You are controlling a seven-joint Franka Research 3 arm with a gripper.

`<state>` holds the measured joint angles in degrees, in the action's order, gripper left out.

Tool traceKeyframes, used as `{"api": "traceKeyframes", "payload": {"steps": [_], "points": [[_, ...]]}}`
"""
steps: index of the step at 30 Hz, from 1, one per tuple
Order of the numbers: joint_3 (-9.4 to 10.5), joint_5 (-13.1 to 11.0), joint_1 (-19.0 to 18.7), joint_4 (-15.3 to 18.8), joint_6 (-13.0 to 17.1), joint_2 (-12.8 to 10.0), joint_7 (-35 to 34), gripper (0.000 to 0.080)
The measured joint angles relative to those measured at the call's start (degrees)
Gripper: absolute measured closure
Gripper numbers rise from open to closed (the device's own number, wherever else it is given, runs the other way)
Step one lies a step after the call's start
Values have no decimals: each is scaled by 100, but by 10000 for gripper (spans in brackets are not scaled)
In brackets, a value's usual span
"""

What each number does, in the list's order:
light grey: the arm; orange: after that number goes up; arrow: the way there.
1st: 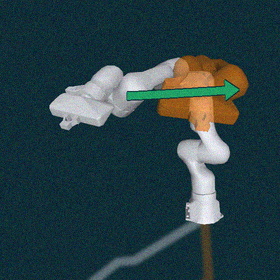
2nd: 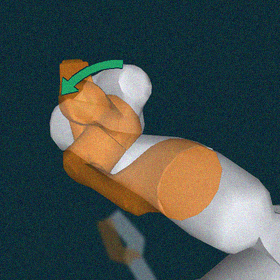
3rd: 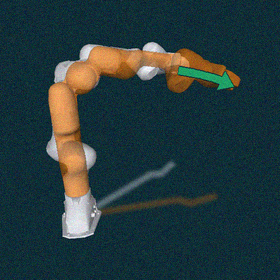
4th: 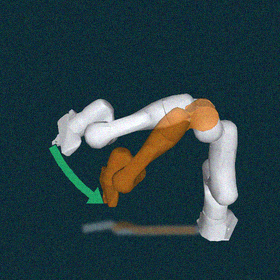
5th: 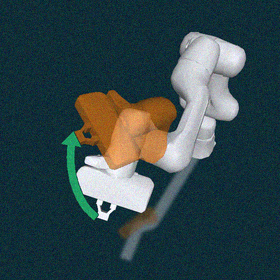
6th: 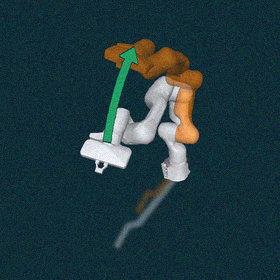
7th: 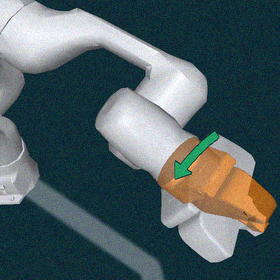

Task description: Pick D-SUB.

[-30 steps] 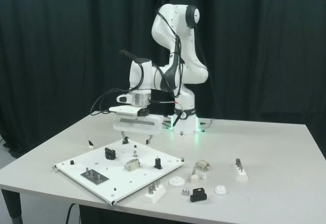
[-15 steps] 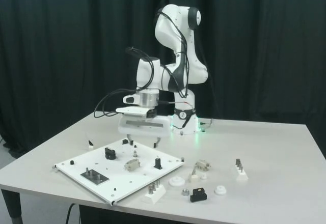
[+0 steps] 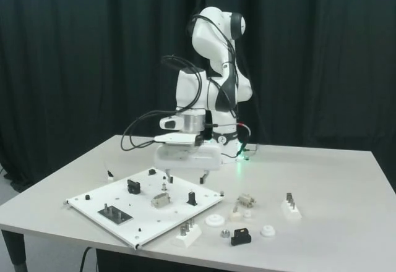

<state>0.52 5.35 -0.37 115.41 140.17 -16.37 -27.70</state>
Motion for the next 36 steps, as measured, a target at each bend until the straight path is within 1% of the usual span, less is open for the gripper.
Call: {"api": "traceKeyframes", "payload": {"steps": [8, 14, 19, 23, 30, 36], "points": [[181, 53, -72, -668, -640, -307, 275, 3], [256, 69, -188, -1096, -1114, -529, 255, 3], [288, 63, -307, -1341, -1395, -707, 46, 3], [289, 57, -427, -1447, -1492, -838, -126, 3], [289, 15, -620, -1510, -1503, -1013, -277, 3], [289, 11, -783, -1537, -1481, -1119, -417, 3]]}}
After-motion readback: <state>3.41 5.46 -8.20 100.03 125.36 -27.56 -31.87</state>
